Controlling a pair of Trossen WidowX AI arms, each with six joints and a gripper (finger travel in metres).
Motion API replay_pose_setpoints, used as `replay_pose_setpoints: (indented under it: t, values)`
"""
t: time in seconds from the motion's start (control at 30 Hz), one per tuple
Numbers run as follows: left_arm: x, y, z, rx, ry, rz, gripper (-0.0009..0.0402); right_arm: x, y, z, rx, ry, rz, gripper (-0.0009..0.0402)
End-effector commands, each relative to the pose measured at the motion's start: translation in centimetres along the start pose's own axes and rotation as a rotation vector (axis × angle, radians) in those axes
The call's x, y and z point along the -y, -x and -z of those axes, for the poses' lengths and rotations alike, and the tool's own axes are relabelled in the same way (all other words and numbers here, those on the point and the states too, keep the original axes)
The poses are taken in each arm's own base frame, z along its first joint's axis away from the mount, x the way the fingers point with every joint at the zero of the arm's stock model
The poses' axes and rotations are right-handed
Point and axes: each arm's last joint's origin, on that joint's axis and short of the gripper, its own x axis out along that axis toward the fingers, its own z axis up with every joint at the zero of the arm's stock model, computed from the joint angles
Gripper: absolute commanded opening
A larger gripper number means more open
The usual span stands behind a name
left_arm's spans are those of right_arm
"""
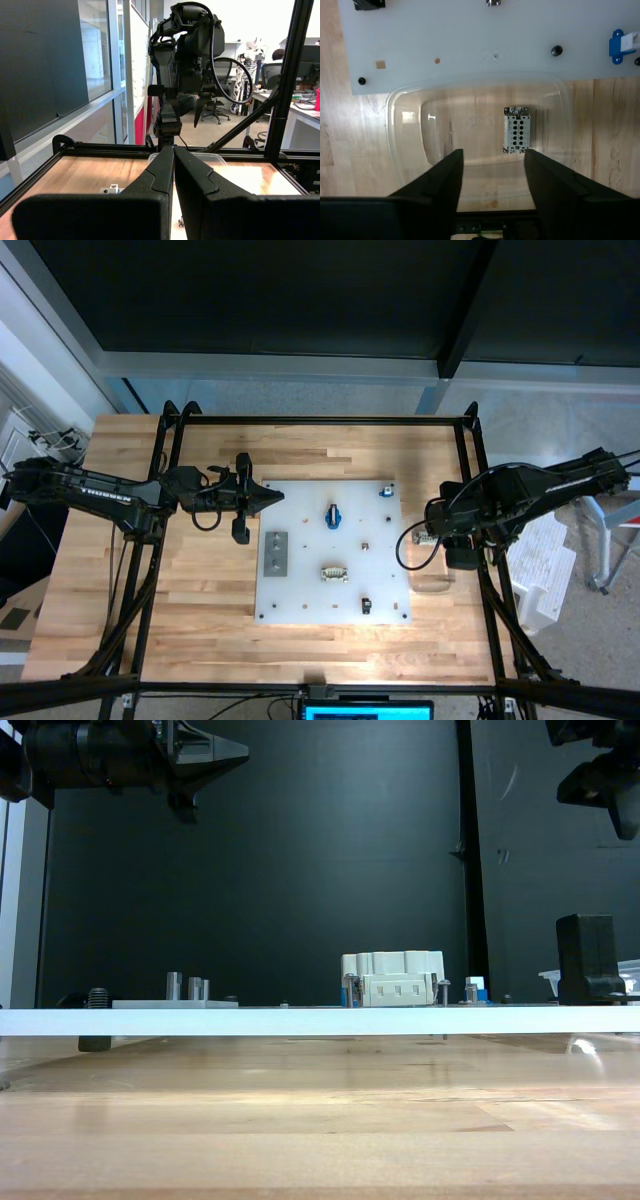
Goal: Pick the HAN10E connector and install on the hub
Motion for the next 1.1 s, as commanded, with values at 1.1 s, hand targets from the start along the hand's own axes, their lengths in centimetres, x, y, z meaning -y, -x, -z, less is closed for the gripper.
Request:
replay_pose_setpoints:
  t: [1.1]
  values:
    - [0.0,0.0,0.0,0.0,0.0,0.0,0.0,-0.7,-3.2,-0.6,-0.12,0.014,0.041,0.0278]
